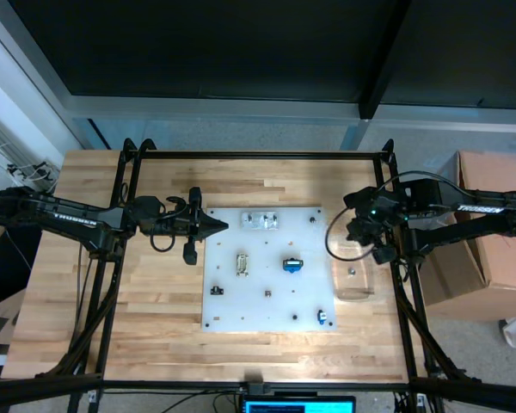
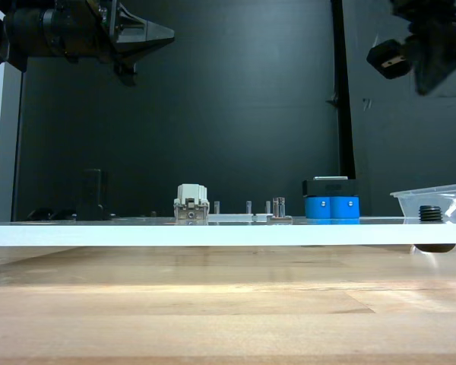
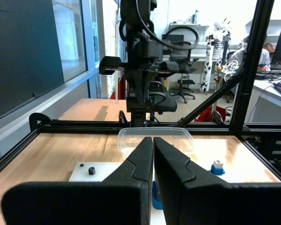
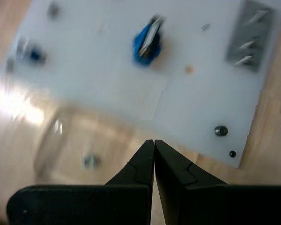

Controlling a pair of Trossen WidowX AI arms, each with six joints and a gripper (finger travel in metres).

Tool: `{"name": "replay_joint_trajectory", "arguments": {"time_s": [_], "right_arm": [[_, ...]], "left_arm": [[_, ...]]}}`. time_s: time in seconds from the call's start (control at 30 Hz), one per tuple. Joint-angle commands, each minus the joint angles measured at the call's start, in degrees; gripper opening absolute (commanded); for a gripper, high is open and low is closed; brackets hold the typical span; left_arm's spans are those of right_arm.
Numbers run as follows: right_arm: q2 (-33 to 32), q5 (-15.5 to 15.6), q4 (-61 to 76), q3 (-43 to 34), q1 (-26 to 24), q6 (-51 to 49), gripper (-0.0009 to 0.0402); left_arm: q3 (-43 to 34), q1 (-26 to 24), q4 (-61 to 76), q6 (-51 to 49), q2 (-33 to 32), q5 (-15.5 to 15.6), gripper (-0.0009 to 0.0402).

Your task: Pick the M12 nut and place it on its threads and fasten

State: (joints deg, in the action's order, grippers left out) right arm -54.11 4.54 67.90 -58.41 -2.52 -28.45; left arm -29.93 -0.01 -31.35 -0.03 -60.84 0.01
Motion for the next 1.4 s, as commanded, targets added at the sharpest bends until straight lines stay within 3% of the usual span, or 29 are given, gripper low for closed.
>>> {"name": "replay_joint_trajectory", "arguments": {"time_s": [0.03,0.17,0.3,0.37,0.7,0.97,1.4], "right_arm": [[-0.8,0.0,3.1,0.0,0.0,-4.3,0.0],[-3.1,-0.7,9.0,0.2,0.0,-13.1,0.0003],[-6.1,-6.6,12.0,0.2,0.1,-19.3,0.0022],[-7.5,-8.1,11.9,0.2,0.0,-22.1,0.0037],[-11.5,-8.0,10.4,1.4,0.0,-34.2,0.0108],[-13.2,-7.4,5.9,4.7,1.0,-36.4,0.0141],[-13.9,-7.4,-4.8,14.6,7.8,-37.0,0.0208]], "left_arm": [[0.0,0.0,0.0,0.0,0.0,0.0,0.0],[0.0,0.0,0.0,0.0,0.0,0.0,0.0],[0.0,0.0,0.0,0.0,0.0,0.0,0.0],[0.0,0.0,0.0,0.0,0.0,0.0,0.0],[0.0,0.0,0.0,0.0,0.0,0.0,0.0],[0.0,0.0,0.0,0.0,0.0,0.0,0.0],[0.0,0.0,0.0,0.0,0.0,0.0,0.0]]}}
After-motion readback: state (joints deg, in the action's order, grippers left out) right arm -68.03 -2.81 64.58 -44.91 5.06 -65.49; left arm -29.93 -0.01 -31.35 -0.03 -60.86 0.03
